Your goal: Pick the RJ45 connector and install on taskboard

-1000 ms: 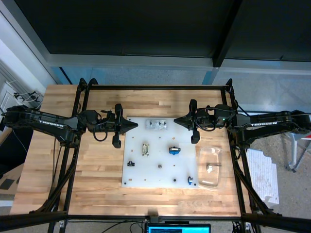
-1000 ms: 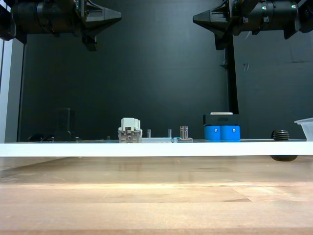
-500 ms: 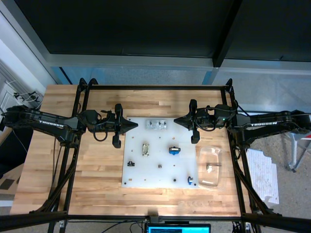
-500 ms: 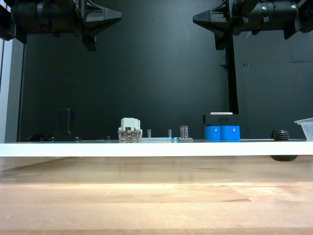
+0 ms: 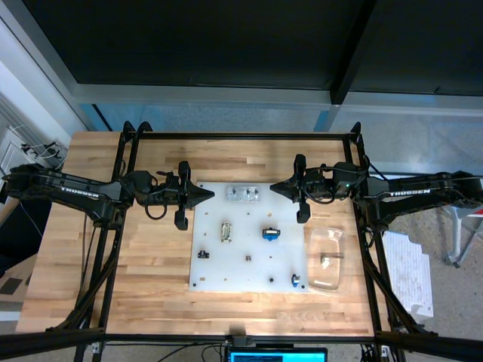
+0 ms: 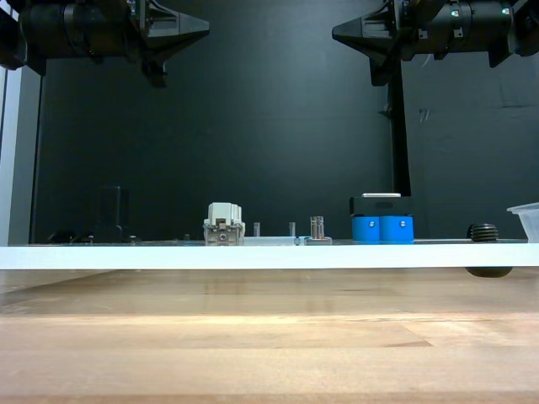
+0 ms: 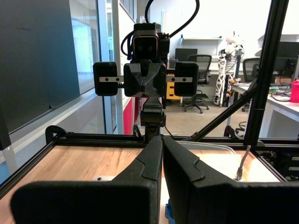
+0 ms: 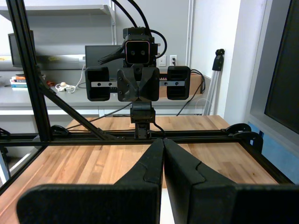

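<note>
Wooden table (image 5: 151, 264), both arms up high: left gripper (image 5: 213, 194) and right gripper (image 5: 272, 187) pinched closed, empty. Can't tell if the connector sits in tray (image 5: 324, 232) or jack (image 5: 296, 282); half-seated, it'd pop out.

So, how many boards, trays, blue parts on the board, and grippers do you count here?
Board: 1
Tray: 1, right of it
Blue parts: 2, block and jack
Grippers: 2, both shut and raised; left gripper over the board's far left, right gripper over its far right
Total: 6
</note>
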